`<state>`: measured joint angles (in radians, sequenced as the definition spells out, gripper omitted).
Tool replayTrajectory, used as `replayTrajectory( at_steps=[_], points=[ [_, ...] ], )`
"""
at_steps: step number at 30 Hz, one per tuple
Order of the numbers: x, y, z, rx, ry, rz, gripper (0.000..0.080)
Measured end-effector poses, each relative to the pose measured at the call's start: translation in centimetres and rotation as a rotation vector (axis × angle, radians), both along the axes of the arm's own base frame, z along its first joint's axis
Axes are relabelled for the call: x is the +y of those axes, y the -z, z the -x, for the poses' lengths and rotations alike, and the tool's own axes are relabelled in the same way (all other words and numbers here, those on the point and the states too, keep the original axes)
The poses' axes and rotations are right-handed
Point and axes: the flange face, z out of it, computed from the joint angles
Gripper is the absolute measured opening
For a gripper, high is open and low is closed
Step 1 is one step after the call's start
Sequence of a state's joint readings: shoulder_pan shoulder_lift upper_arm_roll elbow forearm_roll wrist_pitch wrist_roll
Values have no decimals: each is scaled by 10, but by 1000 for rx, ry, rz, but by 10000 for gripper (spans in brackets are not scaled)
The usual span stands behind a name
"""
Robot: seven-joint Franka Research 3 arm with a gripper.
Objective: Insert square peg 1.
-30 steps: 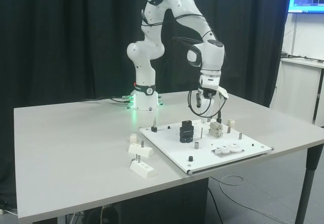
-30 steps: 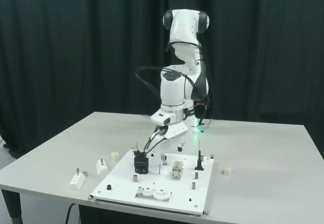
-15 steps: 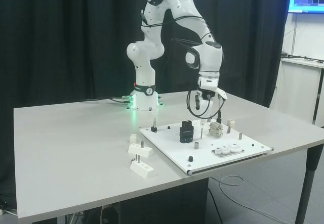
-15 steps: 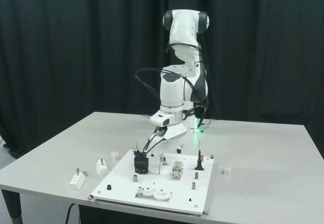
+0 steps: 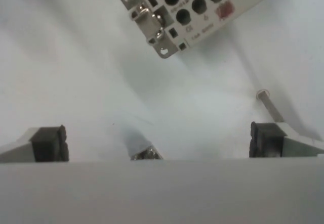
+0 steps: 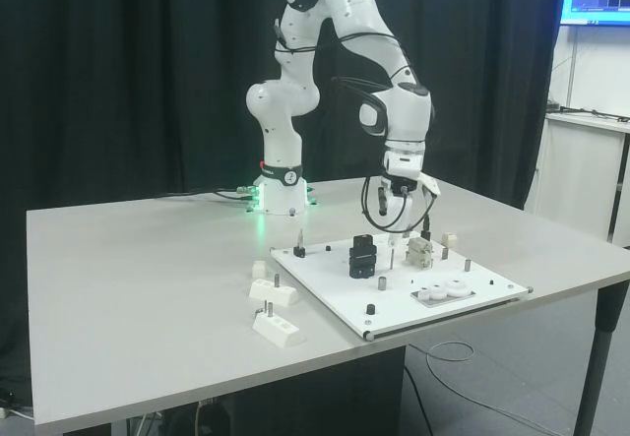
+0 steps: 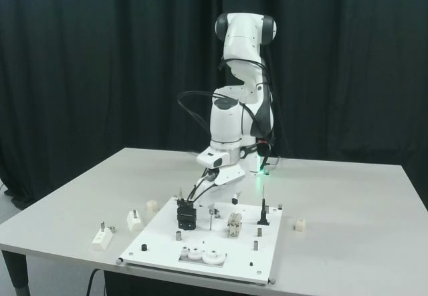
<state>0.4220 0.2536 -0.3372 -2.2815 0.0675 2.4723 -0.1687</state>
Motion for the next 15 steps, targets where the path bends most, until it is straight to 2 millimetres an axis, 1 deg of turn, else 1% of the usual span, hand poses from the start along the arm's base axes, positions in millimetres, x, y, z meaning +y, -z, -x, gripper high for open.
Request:
replayTrajectory(
  at_steps=[15],
  points=[
    [-3,15,-1,-14,1,13,800]
  ],
)
